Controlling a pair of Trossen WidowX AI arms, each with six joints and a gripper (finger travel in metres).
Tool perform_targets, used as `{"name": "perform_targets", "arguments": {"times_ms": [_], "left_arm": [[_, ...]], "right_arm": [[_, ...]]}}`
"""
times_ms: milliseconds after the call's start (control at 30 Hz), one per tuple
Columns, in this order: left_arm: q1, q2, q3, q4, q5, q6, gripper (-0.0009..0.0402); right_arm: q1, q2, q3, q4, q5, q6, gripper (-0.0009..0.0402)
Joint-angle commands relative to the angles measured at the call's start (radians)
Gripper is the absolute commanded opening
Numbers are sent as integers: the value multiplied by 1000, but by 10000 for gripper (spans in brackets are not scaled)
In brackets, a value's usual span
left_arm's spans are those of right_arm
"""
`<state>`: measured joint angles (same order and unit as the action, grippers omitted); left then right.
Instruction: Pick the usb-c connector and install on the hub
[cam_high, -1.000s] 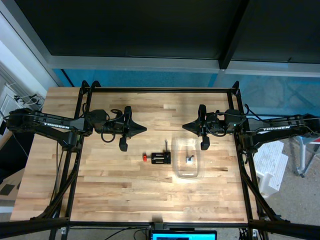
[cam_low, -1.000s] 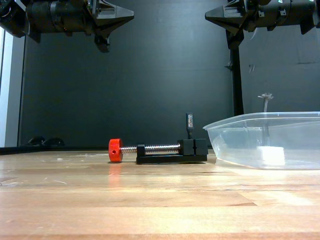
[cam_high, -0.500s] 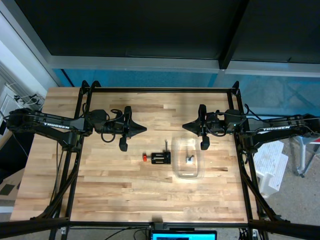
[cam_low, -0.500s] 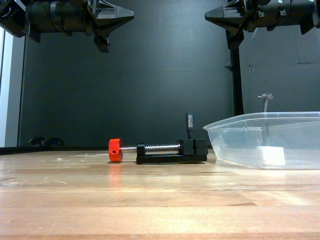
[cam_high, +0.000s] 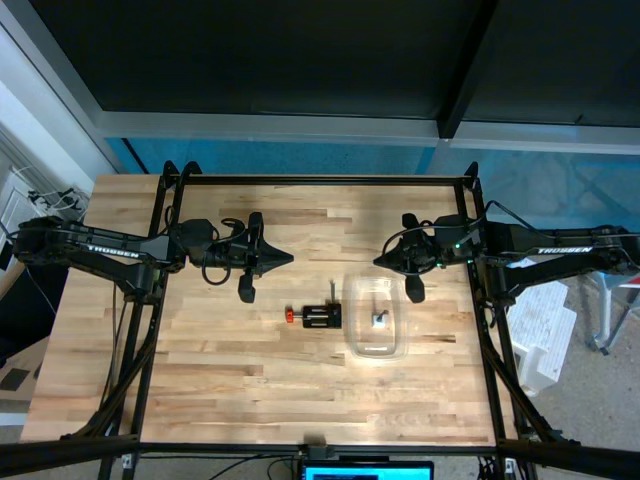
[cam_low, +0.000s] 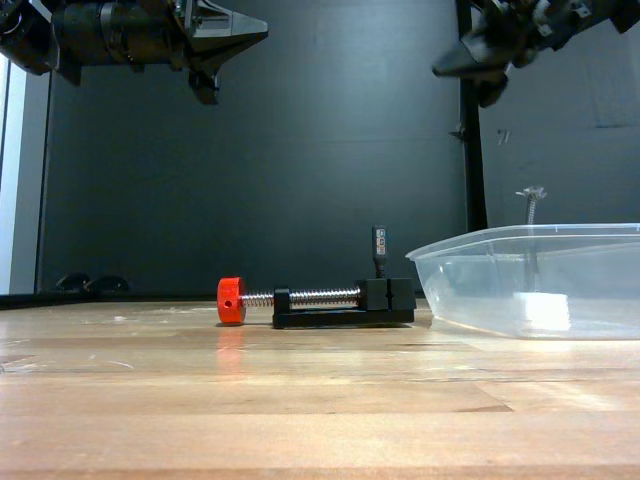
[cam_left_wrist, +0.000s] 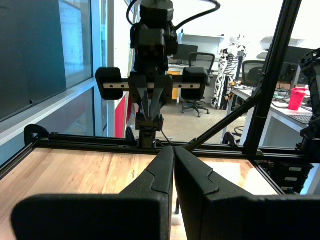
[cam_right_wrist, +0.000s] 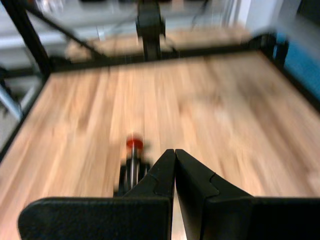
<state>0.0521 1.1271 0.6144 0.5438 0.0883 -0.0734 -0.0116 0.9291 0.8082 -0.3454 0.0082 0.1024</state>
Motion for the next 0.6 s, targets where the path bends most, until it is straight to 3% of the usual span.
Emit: {"name": "perform_targets", "arguments": {"times_ms": [33, 333, 600], "left_arm": [[0, 0, 0, 0, 0, 0, 0], [0, 0, 0, 0, 0, 0, 0], [0, 0, 0, 0, 0, 0, 0]], "right_arm": [[13, 21, 55, -164, 0, 10, 0], [62, 126, 196, -495, 0, 2, 0], [143, 231, 216, -596, 0, 37, 0]]}}
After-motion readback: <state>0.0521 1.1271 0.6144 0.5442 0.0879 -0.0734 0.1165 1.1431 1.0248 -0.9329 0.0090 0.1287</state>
